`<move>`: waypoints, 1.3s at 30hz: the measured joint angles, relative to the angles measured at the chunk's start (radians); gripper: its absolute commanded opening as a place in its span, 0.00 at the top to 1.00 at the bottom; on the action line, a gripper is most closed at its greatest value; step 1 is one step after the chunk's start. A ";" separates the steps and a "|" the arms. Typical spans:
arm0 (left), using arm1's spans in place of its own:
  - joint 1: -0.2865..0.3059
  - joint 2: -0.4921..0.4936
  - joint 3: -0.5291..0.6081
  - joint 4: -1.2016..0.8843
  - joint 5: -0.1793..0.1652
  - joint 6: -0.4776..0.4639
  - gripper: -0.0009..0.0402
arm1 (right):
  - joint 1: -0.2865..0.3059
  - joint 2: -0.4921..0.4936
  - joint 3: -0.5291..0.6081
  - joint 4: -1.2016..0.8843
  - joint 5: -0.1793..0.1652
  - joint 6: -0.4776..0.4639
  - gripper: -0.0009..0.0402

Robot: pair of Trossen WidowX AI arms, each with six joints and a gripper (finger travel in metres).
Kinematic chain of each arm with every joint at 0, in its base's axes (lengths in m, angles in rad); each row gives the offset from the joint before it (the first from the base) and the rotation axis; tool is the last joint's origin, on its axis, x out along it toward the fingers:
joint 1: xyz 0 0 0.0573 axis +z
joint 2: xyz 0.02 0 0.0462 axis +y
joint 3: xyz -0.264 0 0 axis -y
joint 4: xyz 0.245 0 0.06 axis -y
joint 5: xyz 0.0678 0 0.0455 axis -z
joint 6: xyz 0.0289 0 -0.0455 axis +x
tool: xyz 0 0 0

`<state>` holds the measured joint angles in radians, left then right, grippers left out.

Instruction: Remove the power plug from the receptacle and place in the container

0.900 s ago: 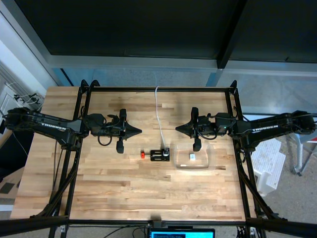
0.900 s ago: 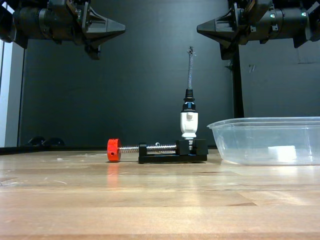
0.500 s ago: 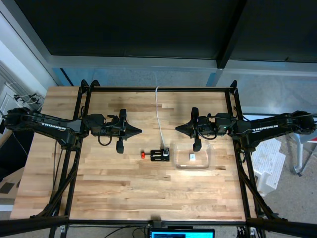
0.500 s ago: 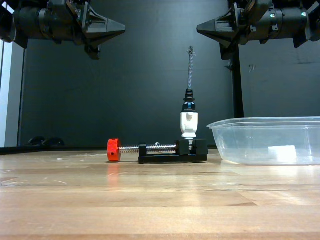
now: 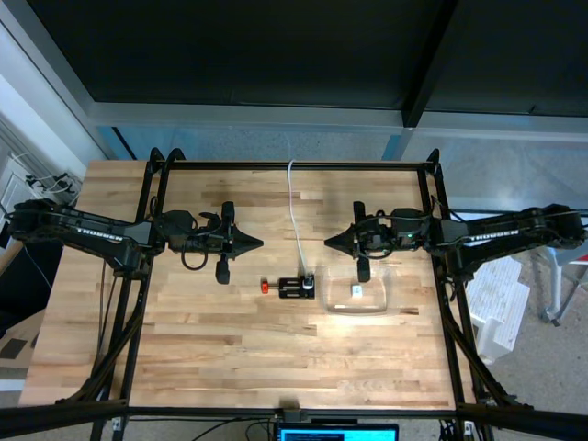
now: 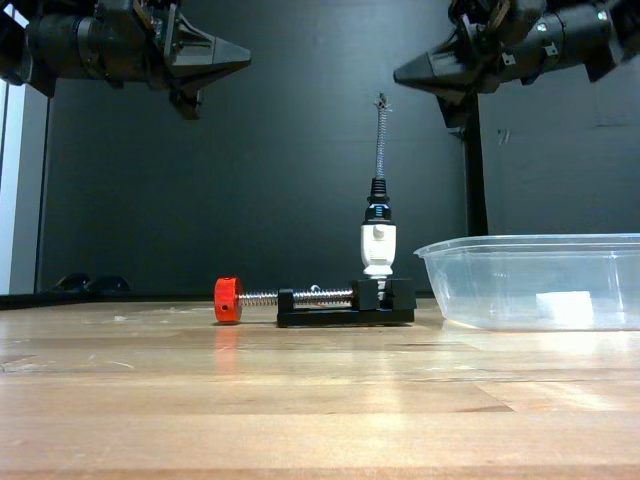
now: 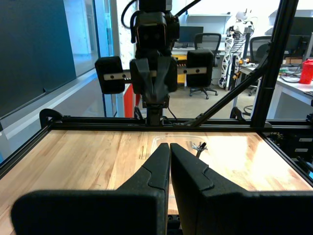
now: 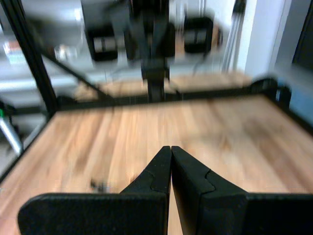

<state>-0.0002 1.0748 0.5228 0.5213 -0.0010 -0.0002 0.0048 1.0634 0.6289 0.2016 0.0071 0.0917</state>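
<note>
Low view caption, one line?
Left gripper and right gripper, both shut, hang high either side of the power plug seated in receptacle.

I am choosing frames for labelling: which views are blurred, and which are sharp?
Right wrist view: blurred, yet the shut right gripper, raised over the table's right half, is readable. Left wrist view: sharp; shut left gripper raised over its left half. High and low views: sharp.

left arm (image 5: 87, 235): white TROSSEN lettering along the link | right arm (image 5: 484, 241): same word, pretty tiny | white sticker (image 5: 356, 291) in the container (image 5: 358, 312): can't read it tbh
</note>
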 measured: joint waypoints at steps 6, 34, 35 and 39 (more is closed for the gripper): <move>0.000 0.000 0.000 0.000 0.000 0.000 0.98 | 0.045 0.056 0.179 -0.392 0.000 0.002 0.98; 0.000 0.000 0.000 0.000 0.000 0.000 0.98 | 0.150 0.591 0.740 -1.027 0.106 0.079 0.43; 0.000 0.000 0.000 0.000 0.000 0.000 0.98 | 0.150 0.603 0.745 -1.027 0.106 0.080 0.42; 0.000 0.000 0.000 0.000 0.000 0.000 0.98 | 0.151 0.646 0.765 -1.028 0.106 0.085 0.40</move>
<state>-0.0002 1.0748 0.5228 0.5217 -0.0010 -0.0006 0.1562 1.7092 1.3941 -0.8261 0.1127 0.1764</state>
